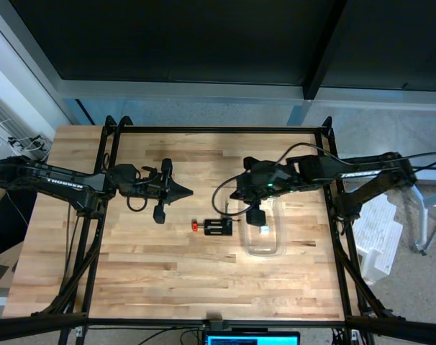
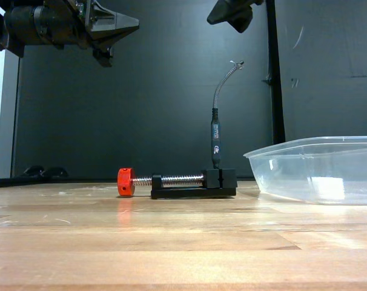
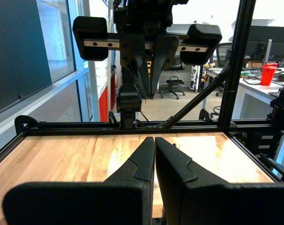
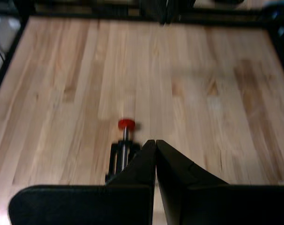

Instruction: Pick the USB-C connector and install on taskboard

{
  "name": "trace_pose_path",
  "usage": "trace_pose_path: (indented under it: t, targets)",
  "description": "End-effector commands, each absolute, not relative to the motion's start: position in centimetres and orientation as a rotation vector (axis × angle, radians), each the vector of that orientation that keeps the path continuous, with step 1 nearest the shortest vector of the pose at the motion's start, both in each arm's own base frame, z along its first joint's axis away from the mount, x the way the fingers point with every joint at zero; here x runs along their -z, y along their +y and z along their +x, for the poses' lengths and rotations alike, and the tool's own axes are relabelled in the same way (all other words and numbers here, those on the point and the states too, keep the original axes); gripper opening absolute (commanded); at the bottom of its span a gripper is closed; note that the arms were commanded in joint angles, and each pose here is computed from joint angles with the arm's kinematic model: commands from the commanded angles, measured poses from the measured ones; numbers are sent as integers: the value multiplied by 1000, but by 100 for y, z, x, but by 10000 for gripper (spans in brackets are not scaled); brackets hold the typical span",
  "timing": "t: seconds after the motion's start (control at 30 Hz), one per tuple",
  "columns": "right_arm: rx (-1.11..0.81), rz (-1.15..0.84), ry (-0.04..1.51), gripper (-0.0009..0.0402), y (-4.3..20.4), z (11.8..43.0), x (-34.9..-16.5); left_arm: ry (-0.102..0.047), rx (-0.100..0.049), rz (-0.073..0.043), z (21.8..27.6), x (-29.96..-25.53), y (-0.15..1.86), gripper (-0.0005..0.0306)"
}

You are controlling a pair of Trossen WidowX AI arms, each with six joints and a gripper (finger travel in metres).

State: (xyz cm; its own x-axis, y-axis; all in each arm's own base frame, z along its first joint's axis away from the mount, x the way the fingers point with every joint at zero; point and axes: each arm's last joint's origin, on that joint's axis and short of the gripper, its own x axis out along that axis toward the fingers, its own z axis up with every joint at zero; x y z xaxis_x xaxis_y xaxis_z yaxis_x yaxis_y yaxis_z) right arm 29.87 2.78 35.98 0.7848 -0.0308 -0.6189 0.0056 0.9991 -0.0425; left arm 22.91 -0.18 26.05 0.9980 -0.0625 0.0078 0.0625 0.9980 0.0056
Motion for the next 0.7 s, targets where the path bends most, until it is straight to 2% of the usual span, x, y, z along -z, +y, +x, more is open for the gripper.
trace_pose_path:
  t: [0.03, 0.2, 0.5, 0.7]
  targets:
    - [22, -21, 543, 7, 242, 2856, -3562, -8, 63, 6, 2291, -2605, -19, 0]
    - [21, -3, 372, 0, 220, 2680, -3484, -8, 63, 6, 2291, -2605, -19, 0]
    - [31, 0, 137, 0, 171, 2464, -3239, -8, 63, 6, 2291, -2605, -19, 0]
    - [33, 12, 75, 0, 161, 2399, -3024, -8, 63, 6, 2291, -2605, -19, 0]
